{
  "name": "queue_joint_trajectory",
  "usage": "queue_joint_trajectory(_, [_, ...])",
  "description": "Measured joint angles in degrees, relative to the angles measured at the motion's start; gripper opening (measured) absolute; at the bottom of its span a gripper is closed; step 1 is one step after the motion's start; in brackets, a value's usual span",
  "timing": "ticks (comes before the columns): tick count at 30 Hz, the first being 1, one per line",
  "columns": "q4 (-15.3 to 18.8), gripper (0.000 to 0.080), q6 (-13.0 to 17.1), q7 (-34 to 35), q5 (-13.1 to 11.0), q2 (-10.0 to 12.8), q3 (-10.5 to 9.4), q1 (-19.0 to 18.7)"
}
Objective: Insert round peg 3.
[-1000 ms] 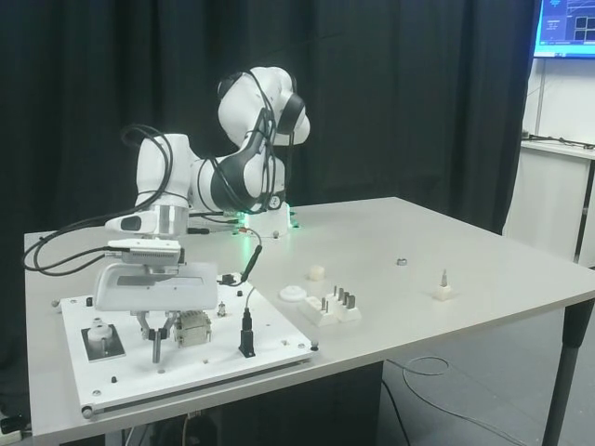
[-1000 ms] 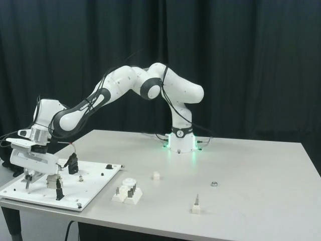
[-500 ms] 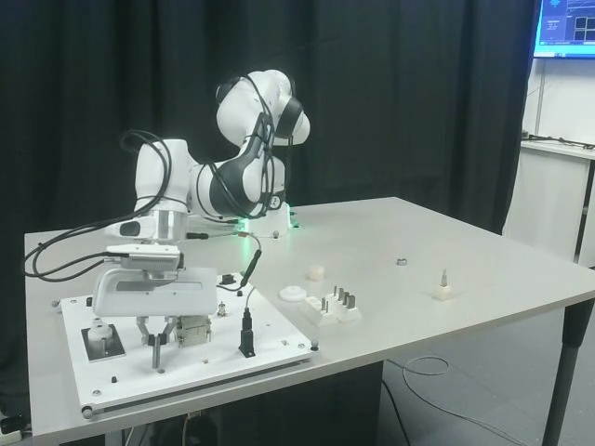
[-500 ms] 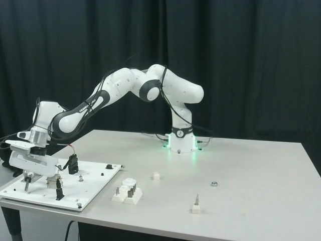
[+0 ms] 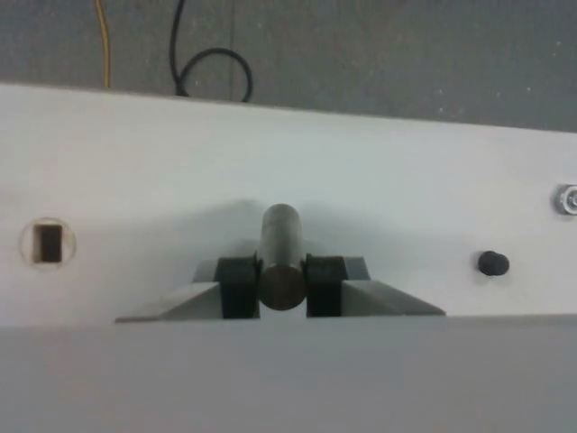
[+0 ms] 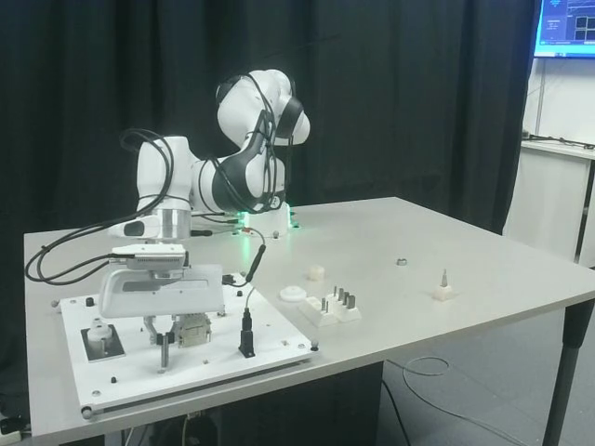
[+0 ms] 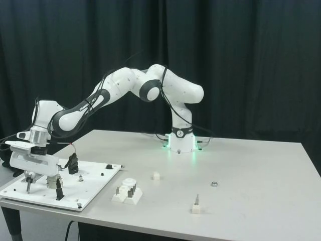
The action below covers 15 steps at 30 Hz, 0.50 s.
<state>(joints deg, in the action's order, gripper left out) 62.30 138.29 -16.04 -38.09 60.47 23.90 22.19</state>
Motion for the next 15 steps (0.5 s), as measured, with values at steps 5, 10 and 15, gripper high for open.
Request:
queue_joint_trajectory(5, [0.0, 0.0108, -0.2, 0.0, 0.2, 0.1, 0.00, 0.0])
queue_joint_trajectory(10, [-0.1, 0.0108, -0.2, 0.0, 0.4, 0.5, 0.00, 0.0])
queue_joint_trajectory(15, [-0.4, 0.0108, -0.1, 0.0, 0.6, 0.9, 0.05, 0.0])
